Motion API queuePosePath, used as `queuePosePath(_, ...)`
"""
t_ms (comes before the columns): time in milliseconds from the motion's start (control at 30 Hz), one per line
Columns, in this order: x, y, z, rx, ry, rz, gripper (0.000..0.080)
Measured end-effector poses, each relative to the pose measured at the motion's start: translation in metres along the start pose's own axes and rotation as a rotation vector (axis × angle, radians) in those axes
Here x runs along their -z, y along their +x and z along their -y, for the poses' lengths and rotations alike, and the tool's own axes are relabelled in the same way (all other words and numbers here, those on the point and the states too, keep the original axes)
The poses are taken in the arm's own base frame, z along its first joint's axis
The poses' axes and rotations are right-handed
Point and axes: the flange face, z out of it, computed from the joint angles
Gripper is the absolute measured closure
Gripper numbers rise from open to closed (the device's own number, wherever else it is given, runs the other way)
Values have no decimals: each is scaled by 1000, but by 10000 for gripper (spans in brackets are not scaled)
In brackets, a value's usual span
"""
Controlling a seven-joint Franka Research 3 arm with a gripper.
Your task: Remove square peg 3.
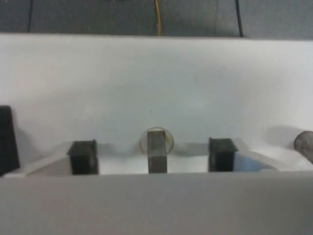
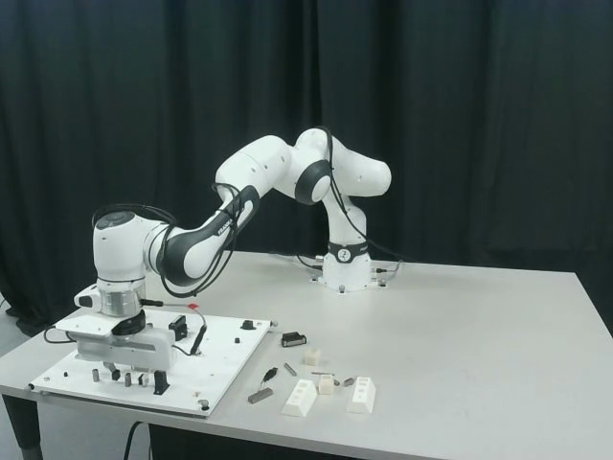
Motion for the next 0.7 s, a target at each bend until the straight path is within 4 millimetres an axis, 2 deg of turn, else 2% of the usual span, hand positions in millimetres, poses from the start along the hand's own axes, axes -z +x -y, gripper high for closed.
queuePosePath(167,-3,0,0,-49,-2,3,292)
queuePosePath(200,-3,0,0,-52,-2,4,482)
queuePosePath(400,-5,0,-2,-66,-4,5,482)
queuePosePath(433,-5,0,-3,-66,-3,6,712)
queuePosePath(700,-5,0,-3,-65,-2,6,724)
